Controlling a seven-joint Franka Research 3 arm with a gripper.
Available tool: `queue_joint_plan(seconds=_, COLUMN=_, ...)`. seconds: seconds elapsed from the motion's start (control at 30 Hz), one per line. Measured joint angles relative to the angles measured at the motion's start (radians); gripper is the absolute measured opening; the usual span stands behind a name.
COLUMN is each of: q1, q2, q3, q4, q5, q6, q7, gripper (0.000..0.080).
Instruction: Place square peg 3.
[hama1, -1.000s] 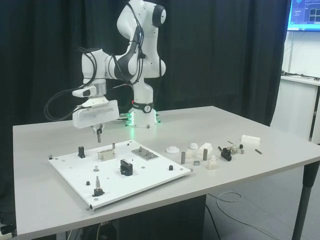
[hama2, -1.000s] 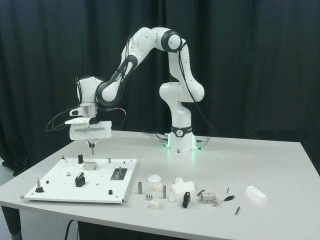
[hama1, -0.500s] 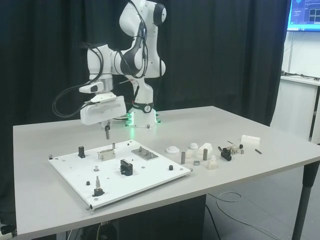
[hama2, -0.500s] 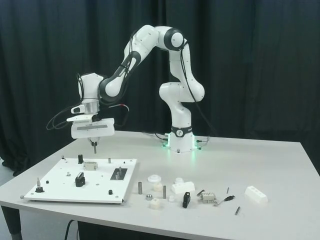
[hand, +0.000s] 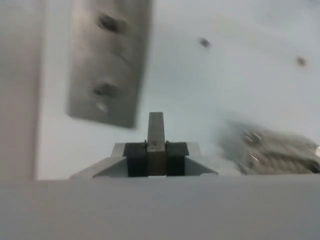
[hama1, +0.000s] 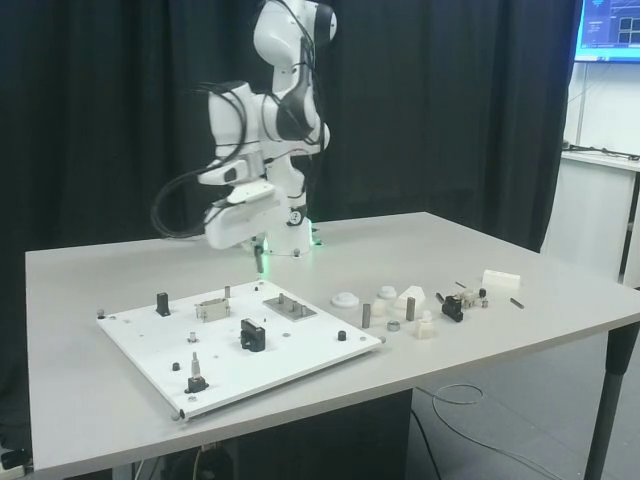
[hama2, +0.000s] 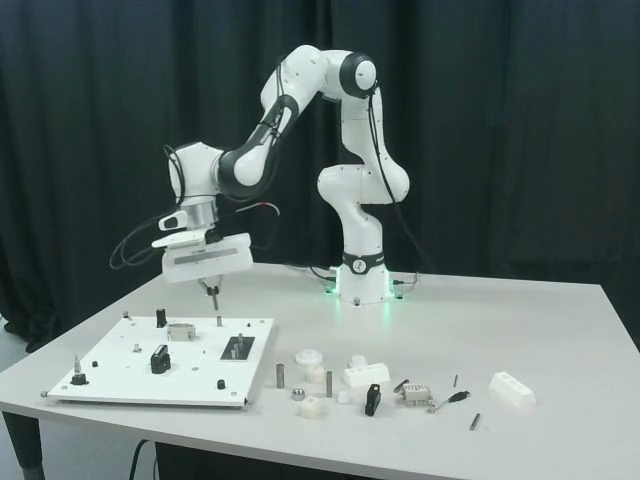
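My gripper (hama1: 258, 254) (hama2: 210, 288) hangs above the far side of the white board (hama1: 150, 335) (hama2: 115, 378), shut on a short grey square peg (hama1: 258, 264) (hama2: 212, 298) that points down. The wrist view shows the peg (hand: 156, 131) clamped between the two black pads (hand: 135, 159), its free end sticking out past them. Under it lies bare white board (hand: 200, 95), with the grey plate (hand: 109, 60) (hama1: 290, 307) (hama2: 237, 347) close beside it. The plate carries two small upright pins. The peg is well above the board and touches nothing.
On the board stand black fixtures (hama1: 251, 335) (hama2: 159, 359), a metal block (hama1: 210, 309) (hand: 272, 150) and thin posts. Several loose white, grey and black parts (hama1: 410, 305) (hama2: 345, 380) lie right of the board. A white block (hama1: 500, 279) (hama2: 511, 388) sits farther right.
The arm has swung the gripper, with the peg in it, from over the board's far left side toward the grey plate, tilting the hand somewhat.
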Motion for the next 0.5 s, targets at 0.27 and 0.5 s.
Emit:
queue_joint_plan(seconds=0.27, q1=0.080, q2=-0.036, q3=0.031, q4=-0.033, q5=0.000, q6=-0.009, q7=0.114, gripper=0.0072)
queue_joint_plan(seconds=0.5, q1=0.147, q2=-0.064, q3=0.062, q4=-0.067, q5=0.000, q6=-0.009, q7=0.240, gripper=0.0072)
